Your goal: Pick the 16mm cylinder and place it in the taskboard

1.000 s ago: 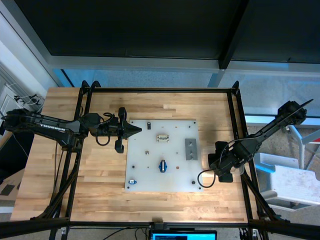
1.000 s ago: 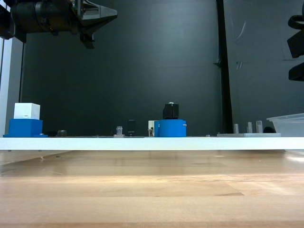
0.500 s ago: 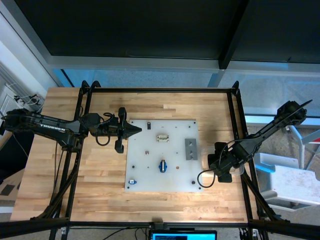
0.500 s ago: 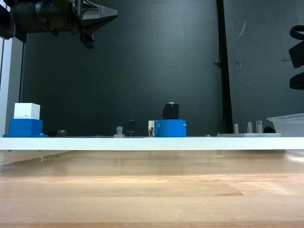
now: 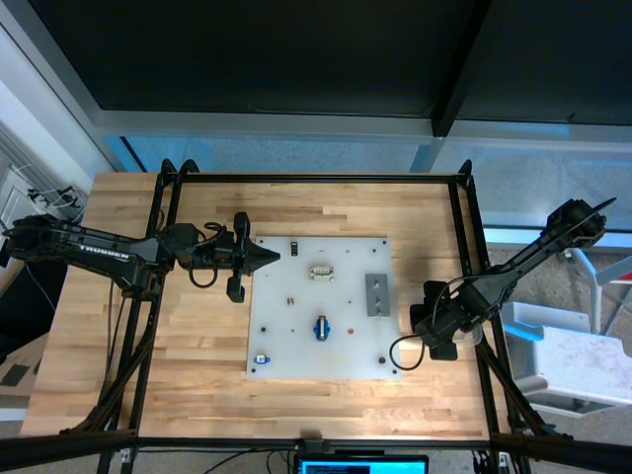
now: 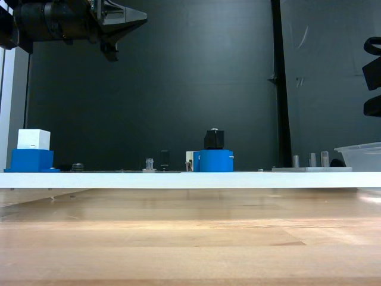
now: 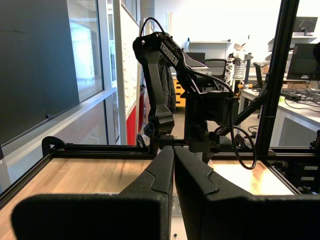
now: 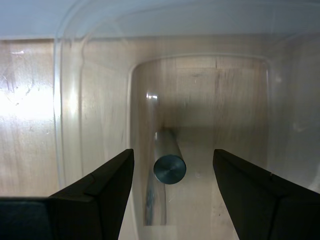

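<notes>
The short dark-grey metal 16mm cylinder [image 8: 169, 168] lies on its side inside the clear plastic bin [image 8: 70, 100], just right of the large flat white square taskboard [image 5: 296, 331]. The right gripper [image 8: 173, 154] hangs over the bin, fingers wide apart, one on each side of the cylinder. The left gripper [image 5: 269, 255] is held high above the taskboard's far-left edge, fingers pressed together.

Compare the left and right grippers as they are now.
The left gripper is shut; the right gripper is open. The left gripper points level, high near the taskboard's left edge; the right gripper points down into the clear bin, over the 16mm cylinder. Both hold nothing.
</notes>
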You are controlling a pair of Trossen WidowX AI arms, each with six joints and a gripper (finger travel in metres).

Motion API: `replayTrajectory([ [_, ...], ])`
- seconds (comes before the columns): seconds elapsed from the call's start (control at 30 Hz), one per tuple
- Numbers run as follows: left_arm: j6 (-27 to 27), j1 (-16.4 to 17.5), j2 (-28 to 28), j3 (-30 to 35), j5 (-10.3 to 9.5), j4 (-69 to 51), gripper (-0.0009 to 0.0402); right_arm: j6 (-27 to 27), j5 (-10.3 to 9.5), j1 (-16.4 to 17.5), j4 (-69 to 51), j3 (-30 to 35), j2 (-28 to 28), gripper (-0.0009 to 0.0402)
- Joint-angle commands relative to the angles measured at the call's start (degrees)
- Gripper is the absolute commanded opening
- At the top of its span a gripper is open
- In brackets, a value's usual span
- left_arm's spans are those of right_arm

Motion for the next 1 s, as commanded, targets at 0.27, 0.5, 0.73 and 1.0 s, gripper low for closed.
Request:
replayTrajectory([
  [0.27,0.0,0.0,0.0,0.0,0.02,0.0,0.0000,0.1,-0.11,-0.1,0.3,-0.4,0.0,0.0183],
  [0.5,0.0,0.0,0.0,0.0,0.02,0.0,0.0000,0.1,-0.20,-0.1,0.6,-0.4,0.0,0.0146],
  [0.73,0.0,0.0,0.0,0.0,0.02,0.0,0.0000,0.1,-0.20,-0.1,0.9,-0.4,0.0,0.0121],
  [1.0,0.0,0.0,0.0,0.0,0.02,0.0,0.0000,0.1,-0.26,-0.1,0.9,-0.4,0.0,0.0088],
])
